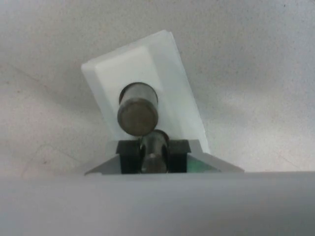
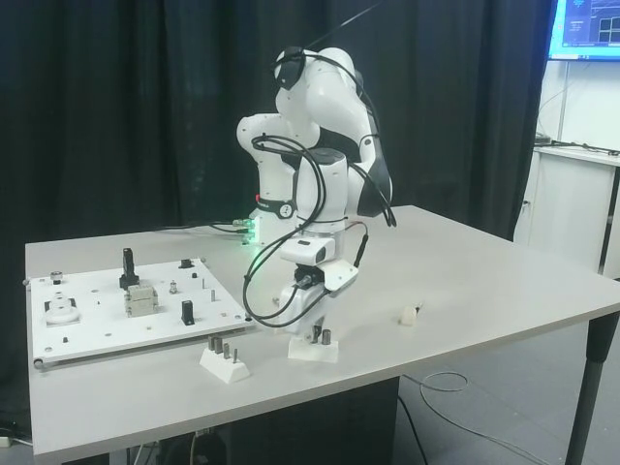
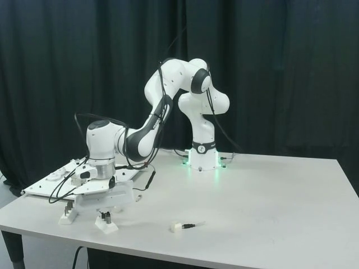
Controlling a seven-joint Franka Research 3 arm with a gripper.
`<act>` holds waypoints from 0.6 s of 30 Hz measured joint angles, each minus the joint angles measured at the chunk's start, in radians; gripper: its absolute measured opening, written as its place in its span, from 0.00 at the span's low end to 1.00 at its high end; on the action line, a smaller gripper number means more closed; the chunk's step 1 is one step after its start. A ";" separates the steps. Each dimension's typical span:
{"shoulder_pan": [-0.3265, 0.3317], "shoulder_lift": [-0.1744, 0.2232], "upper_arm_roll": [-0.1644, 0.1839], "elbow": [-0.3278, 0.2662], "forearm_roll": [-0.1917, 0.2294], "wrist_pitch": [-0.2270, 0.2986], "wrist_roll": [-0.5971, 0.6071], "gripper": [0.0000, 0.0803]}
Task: Pick round peg 3.
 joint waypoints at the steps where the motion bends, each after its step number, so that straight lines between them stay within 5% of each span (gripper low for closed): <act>1: 0.000 0.000 0.000 0.001 0.000 -0.002 0.000 0.14; 18: 0.000 -0.028 -0.026 0.058 -0.016 -0.145 0.034 0.14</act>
